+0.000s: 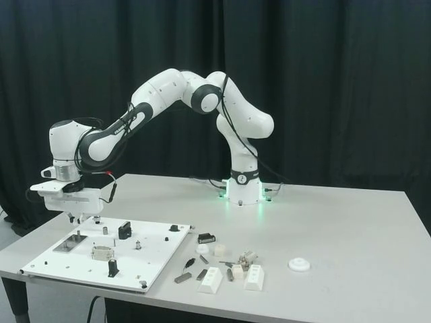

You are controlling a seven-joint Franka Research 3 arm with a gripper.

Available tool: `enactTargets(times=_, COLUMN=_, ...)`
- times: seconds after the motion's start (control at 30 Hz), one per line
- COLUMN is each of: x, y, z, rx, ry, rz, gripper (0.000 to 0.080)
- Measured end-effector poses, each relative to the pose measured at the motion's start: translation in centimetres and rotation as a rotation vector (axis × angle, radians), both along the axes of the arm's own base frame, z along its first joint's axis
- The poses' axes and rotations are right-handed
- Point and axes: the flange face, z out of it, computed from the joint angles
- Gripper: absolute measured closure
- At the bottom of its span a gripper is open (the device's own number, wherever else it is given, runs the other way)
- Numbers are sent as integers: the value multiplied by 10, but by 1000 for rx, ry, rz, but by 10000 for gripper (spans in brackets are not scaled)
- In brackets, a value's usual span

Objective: Place small gear.

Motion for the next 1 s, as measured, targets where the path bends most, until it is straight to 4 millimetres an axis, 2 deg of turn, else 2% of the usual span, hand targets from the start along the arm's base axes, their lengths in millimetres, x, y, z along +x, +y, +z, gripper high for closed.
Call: enactTargets(times=1.0, x=1, y=0, z=7, rx=3, ry=-17, rz=-6, gripper=605)
